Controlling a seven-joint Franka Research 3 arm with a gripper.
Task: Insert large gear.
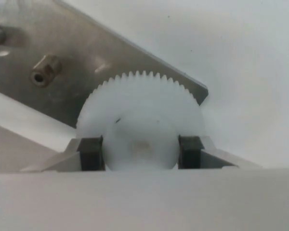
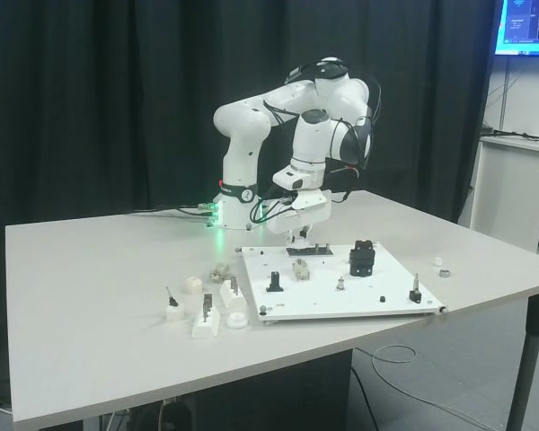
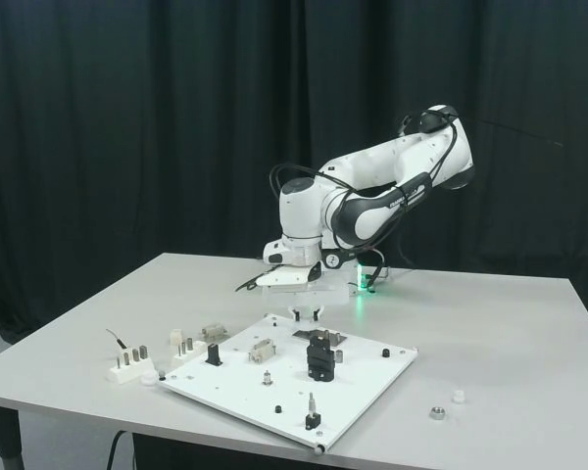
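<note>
The grey table carried the white arm at its far side and, nearer the front, a white board — the nearest thing to a tray here — which held a black block, a small black bracket, a metal fitting and several short upright pegs. Loose beside the board lay a cluster of small white holders with pins standing in them; on the board's other side sat two small parts apart from everything else. The gripper hung low over the far edge of the board, its two black fingertips clenched on the hub of the large gear, one on each side. The white gear was thus held in the air, its toothed rim overlapping a metal plate below — whether it touched the plate could not be told. A short metal post stood on that plate, off to one side of the gear and apart from it.
</note>
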